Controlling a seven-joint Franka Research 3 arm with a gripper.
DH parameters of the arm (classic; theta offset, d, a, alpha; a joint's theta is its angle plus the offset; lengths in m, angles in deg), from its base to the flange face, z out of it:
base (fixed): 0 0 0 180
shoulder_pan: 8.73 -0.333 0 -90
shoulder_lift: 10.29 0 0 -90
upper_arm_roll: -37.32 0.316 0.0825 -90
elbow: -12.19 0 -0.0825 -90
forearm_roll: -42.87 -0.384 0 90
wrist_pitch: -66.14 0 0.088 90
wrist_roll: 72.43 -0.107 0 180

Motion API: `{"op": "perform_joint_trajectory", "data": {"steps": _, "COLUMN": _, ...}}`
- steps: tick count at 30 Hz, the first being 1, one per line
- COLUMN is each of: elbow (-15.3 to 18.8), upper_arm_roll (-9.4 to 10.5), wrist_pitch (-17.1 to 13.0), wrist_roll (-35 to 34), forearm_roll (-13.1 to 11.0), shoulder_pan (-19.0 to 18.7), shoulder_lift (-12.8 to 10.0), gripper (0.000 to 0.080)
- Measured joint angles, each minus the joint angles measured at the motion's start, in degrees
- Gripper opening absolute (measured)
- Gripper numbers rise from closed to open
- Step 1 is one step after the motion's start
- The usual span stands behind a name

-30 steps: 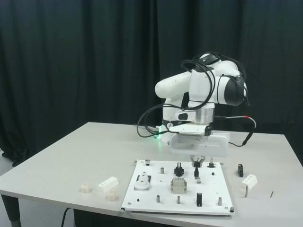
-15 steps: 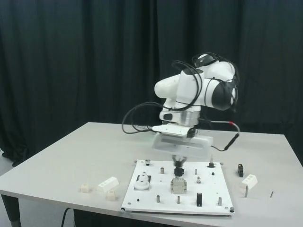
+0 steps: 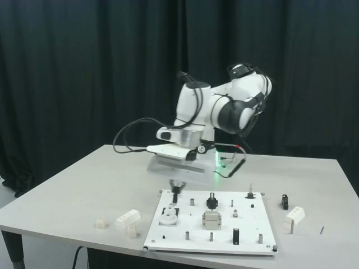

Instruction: Place USB.

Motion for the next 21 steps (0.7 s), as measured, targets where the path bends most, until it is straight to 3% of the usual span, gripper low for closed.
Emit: {"op": "perform_joint_trajectory", "data": {"steps": 21, "elbow": 12.45, "upper_arm_roll": -0.28, "wrist_pitch": -5.46, "wrist_roll": 13.09, "forearm_roll": -7.09, "shoulder_pan": 1.53, "shoulder_lift": 2.37, "gripper": 0.0022}}
